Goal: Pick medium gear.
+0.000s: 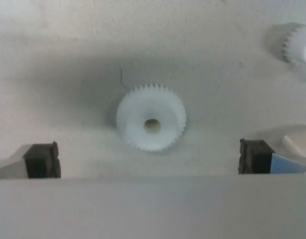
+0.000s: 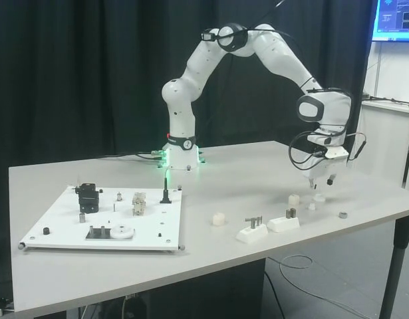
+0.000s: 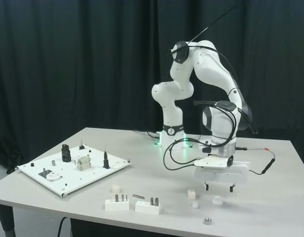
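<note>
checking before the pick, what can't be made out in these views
- Second gear, wrist view: cut off by the picture edge.
- Medium gear: teeth too small to see in both room views.
- End effector, wrist view: fingers partly hidden behind the grey band.
- Small black part, first room view: too small to identify.

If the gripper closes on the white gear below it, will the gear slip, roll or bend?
The white gear lies flat on the table, so it probably will not roll. It looks like rigid plastic, likely light and stiff. Its toothed rim may help the open gripper hold it, though smooth plastic could slip.
</note>
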